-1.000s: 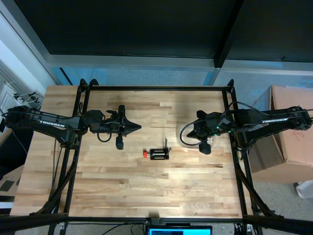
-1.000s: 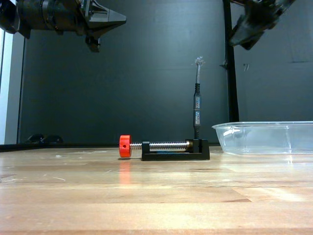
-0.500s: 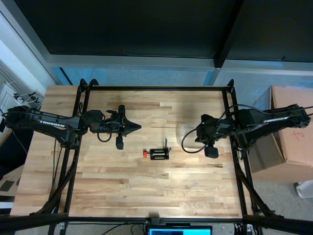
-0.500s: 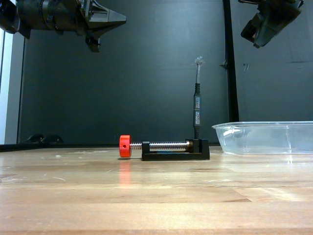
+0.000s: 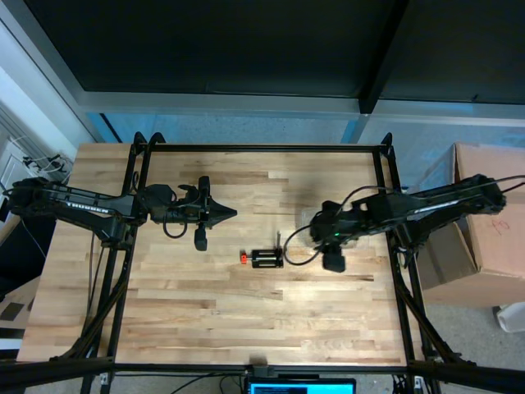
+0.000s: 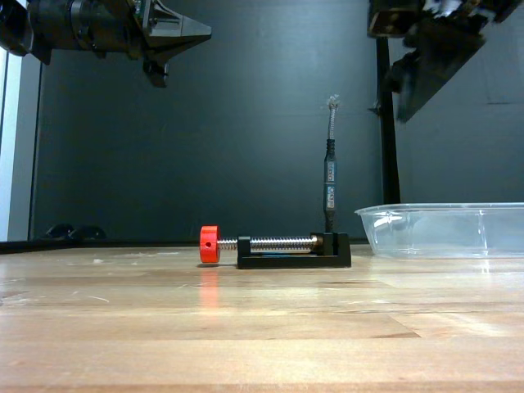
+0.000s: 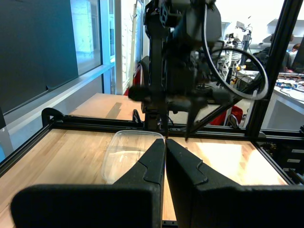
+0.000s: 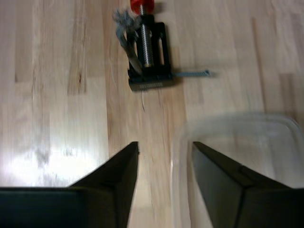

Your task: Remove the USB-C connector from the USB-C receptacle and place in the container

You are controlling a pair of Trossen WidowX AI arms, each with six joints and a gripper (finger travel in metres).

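The right tool (image 8: pixel 165 147), fingers spread and empty, hovers high over the edge of the container (image 8: pixel 223 121). Ahead of and below its tips the USB-C connector (image 6: pixel 330 187) stands upright, long axis vertical, seated in the USB-C receptacle (image 6: pixel 330 235) clamped in a small vise (image 6: pixel 282 250) on the surface (image 5: pixel 205 328). The left tool (image 7: pixel 165 141), fingers pressed together and empty, hangs farther from the connector, leaving the right arm nearer.
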